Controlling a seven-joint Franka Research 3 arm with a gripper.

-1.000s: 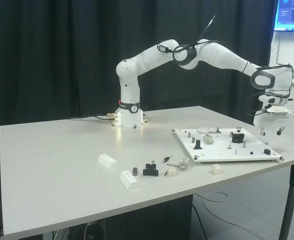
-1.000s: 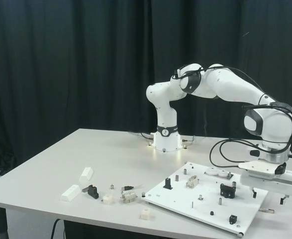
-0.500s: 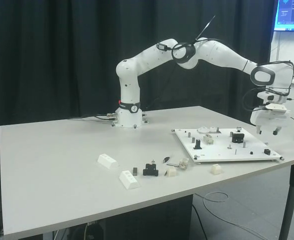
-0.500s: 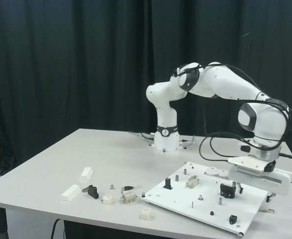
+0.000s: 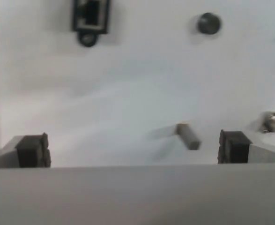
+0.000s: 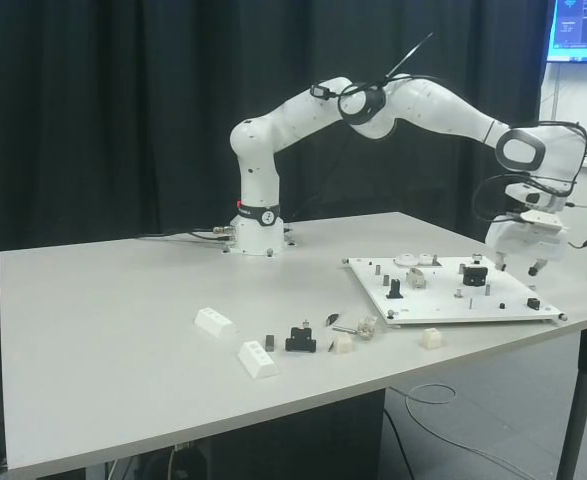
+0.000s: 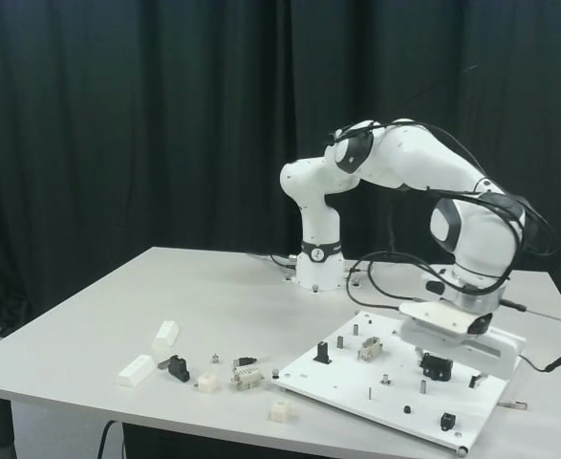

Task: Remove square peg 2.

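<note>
My gripper point(image 5: 132, 148) hangs open over the white assembly board point(image 5: 128, 84), with nothing between its black fingertips point(image 5: 32, 151). A short grey peg point(image 5: 188, 136) stands in the board just inside one fingertip, apart from it. A black connector block point(image 5: 90, 18) and a round black peg point(image 5: 208, 23) lie farther off. In the room views the gripper point(image 6: 518, 266) point(image 7: 449, 368) hovers low above the board point(image 6: 443, 305) point(image 7: 347, 382) on the side far from the loose parts. I cannot tell which peg is square peg 2.
Two white blocks point(image 6: 214, 321) point(image 6: 257, 358), a black part point(image 6: 300, 341) and small fittings point(image 6: 363, 326) lie loose on the grey table point(image 6: 123, 300) beside the board. A small white cube point(image 6: 432, 337) sits at the board's front edge. A cable point(image 7: 538, 361) trails from the wrist.
The arm has swung inward from beyond the board's outer edge to above the board. The gripper has stayed open and holds nothing.
</note>
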